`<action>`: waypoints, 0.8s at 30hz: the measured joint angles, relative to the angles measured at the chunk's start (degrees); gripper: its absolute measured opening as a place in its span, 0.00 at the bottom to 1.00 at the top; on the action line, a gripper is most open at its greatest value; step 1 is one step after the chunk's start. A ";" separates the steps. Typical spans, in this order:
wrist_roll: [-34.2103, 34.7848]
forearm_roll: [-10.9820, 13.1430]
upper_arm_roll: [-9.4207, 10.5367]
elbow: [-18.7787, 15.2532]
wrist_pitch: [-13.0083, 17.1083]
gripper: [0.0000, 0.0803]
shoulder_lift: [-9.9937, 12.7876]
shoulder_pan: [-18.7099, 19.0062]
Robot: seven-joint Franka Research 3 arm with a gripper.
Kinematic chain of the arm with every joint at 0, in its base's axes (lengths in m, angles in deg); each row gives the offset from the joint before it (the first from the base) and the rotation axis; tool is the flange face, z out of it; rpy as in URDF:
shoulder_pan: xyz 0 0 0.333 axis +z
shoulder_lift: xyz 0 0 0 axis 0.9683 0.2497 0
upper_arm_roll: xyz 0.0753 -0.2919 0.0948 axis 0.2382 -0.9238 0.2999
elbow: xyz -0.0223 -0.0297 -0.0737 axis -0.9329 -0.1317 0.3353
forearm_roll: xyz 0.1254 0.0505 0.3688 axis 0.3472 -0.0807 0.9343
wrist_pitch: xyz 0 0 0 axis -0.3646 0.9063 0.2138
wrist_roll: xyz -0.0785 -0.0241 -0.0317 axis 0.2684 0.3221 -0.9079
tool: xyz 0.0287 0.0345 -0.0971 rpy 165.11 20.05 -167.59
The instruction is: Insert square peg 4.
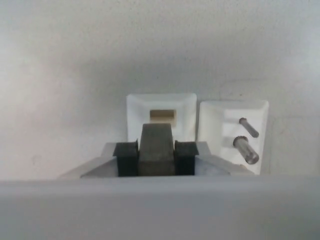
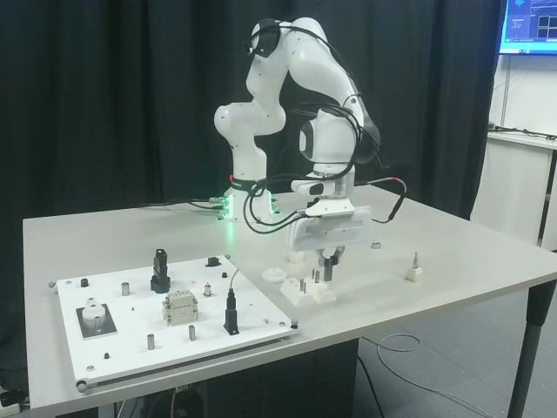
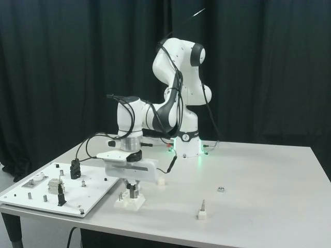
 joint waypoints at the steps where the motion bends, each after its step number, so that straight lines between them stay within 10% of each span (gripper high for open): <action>1: 0.00 -0.01 -0.02 0.00 -0.15 0.19 -0.18 0.00; 24: -6.32 -0.44 -0.12 0.00 -2.31 0.19 -2.31 0.05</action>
